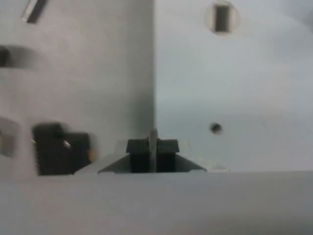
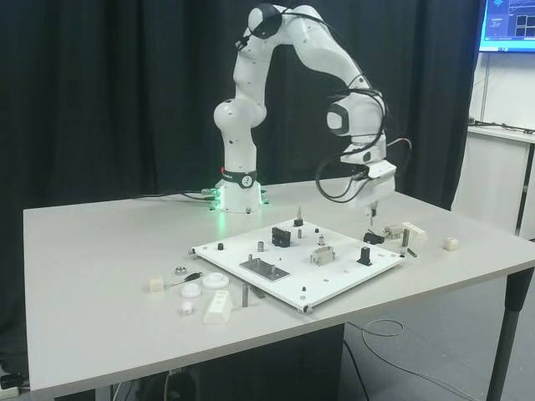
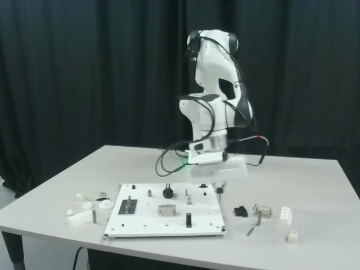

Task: Place square peg 1.

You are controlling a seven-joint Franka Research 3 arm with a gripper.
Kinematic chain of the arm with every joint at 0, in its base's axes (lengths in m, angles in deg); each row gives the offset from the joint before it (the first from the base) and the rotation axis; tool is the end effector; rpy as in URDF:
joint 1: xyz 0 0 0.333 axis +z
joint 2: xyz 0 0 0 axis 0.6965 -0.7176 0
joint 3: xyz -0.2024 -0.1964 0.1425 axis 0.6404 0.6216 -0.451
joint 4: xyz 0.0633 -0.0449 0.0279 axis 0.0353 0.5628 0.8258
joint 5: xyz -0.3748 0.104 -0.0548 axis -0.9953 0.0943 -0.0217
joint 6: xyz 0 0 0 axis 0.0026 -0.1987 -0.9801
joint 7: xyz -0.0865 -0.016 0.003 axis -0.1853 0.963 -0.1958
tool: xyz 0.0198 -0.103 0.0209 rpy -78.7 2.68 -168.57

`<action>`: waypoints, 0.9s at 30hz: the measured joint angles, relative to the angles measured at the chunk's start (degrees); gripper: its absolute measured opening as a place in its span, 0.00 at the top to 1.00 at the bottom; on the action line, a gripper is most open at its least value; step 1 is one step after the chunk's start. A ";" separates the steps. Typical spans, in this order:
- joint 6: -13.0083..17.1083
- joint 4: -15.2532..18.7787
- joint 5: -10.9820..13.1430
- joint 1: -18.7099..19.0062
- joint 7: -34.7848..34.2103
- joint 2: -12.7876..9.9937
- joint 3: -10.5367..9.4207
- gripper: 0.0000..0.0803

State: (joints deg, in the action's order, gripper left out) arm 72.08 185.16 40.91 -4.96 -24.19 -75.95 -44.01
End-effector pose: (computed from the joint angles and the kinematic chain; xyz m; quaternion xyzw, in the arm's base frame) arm 0.5249 0.1412 0.2763 -0.9699 0.2349 -0.0207 0.0612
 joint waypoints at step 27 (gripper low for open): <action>-0.51 -8.59 0.00 2.69 -6.06 -11.37 -2.72 0.97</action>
State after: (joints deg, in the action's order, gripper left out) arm 71.57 176.57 40.91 -2.27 -30.25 -87.31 -46.73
